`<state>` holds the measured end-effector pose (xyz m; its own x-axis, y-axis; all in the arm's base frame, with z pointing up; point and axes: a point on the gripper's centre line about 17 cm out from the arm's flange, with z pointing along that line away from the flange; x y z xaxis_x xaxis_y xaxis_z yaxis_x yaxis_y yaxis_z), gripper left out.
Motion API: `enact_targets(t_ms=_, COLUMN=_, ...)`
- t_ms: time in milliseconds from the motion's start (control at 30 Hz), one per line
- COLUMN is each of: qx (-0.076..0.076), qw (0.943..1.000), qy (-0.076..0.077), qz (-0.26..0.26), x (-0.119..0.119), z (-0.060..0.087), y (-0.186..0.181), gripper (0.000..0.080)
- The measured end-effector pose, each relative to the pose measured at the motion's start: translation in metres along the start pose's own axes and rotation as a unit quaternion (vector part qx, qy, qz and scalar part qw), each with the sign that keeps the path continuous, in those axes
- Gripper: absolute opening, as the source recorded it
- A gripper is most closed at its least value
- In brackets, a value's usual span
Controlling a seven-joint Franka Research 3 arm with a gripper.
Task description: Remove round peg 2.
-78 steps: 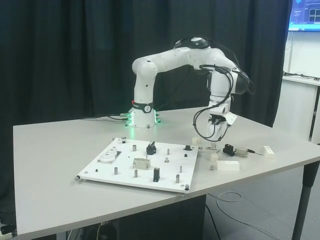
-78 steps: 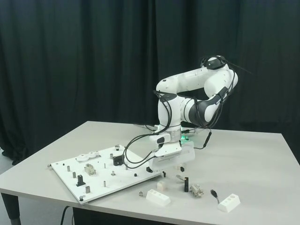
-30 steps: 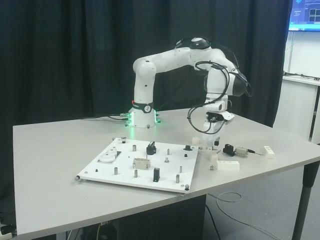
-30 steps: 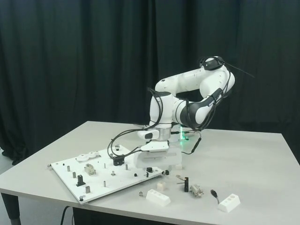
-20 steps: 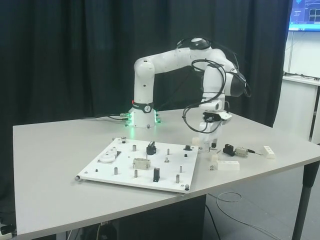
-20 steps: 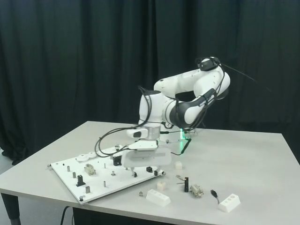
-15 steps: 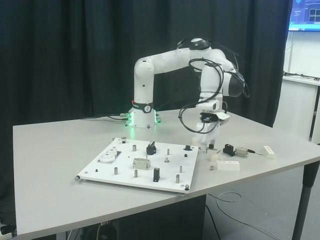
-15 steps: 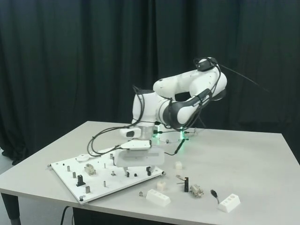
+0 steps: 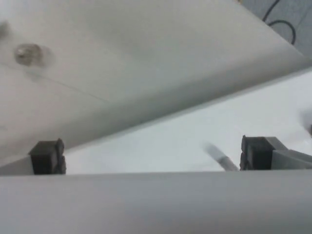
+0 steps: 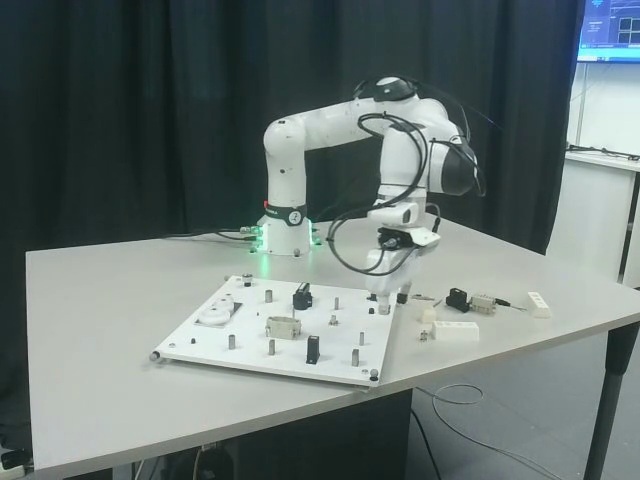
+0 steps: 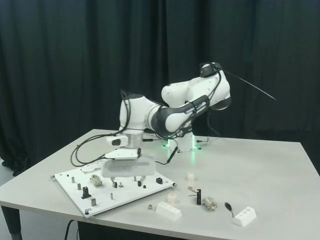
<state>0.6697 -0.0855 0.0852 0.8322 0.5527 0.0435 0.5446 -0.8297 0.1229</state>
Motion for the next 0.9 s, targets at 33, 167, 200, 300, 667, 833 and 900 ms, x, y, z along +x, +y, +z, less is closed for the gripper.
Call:
enact_targets(t_ms=33, qx=0.002, qw=1.0000, qy=-0.001, qz=0.002, x=-0.002, z=0.000, y=0.004, gripper=0.0800)
enact_targets(t_ms=167, qx=0.012, qw=0.9999, qy=-0.003, qz=0.008, x=-0.008, z=0.001, y=0.018, gripper=0.0800)
enact_targets(t_ms=200, qx=0.015, qw=0.9998, qy=-0.004, qz=0.009, x=-0.010, z=0.002, y=0.021, gripper=0.0800)
enact_targets(t_ms=300, qx=0.025, qw=0.9996, qy=-0.008, qz=0.013, x=-0.015, z=0.005, y=0.028, gripper=0.0800)
enact_targets(t_ms=667, qx=0.053, qw=0.9985, qy=-0.011, qz=0.010, x=-0.022, z=0.024, y=0.037, gripper=0.0800)
enact_targets(t_ms=833, qx=0.060, qw=0.9981, qy=-0.011, qz=0.006, x=-0.024, z=0.031, y=0.039, gripper=0.0800)
enact_targets(t_ms=900, qx=0.061, qw=0.9980, qy=-0.011, qz=0.005, x=-0.026, z=0.034, y=0.040, gripper=0.0800)
